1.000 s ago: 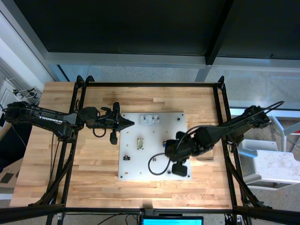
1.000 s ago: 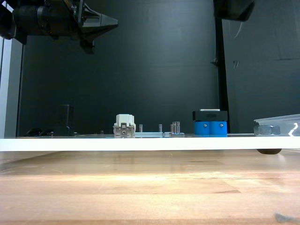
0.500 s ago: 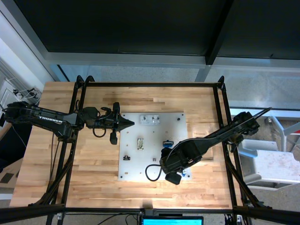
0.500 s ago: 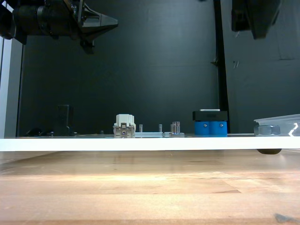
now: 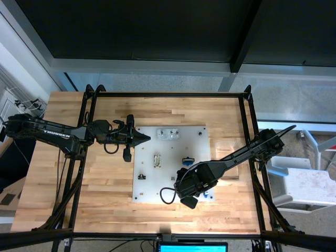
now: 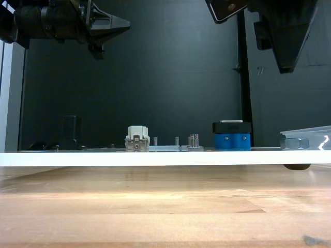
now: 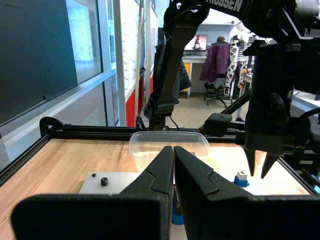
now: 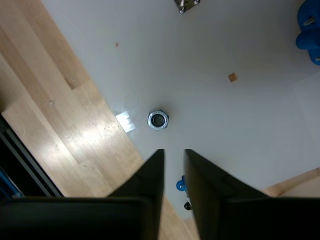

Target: Unfasten the M12 fastener and place in the container

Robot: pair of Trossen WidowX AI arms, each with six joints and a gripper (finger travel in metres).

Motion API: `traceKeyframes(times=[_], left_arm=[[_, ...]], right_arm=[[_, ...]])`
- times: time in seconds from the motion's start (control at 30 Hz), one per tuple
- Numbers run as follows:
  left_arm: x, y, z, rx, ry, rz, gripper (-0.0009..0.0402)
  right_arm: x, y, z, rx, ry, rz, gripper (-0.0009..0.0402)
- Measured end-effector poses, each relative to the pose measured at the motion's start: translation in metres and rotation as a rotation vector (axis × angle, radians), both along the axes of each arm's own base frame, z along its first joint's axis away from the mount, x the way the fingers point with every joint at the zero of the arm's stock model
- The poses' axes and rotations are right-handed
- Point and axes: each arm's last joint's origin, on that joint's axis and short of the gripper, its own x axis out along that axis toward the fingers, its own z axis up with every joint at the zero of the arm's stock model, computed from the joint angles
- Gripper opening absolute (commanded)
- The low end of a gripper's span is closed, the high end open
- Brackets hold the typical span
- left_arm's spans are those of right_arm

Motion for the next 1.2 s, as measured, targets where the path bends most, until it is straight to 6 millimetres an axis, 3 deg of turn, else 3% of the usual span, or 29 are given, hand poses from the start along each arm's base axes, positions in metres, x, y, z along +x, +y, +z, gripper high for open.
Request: traceKeyframes(times=[0.2,0.37,0.8,1.2], left_arm=[[0.0,0.0,0.0,0.0,0.0,0.0,0.0],[0.0,0.0,0.0,0.0,0.001,0.0,0.0],[0.0,0.0,0.0,0.0,0.0,0.0,0.0],[0.0,0.0,0.0,0.0,0.0,0.0,0.0]], right_arm=[[0.005,0.003,-0.008,-0.003,-0.001,-0.048,0.023],[0.009,0.006,-0.019,-0.009,0.019,-0.078,0.0273],[0.023,0.015,-0.055,-0.019,0.061,-0.09,0.0256],[0.022,0.018,-0.061,-0.021,0.063,-0.1,0.0239]])
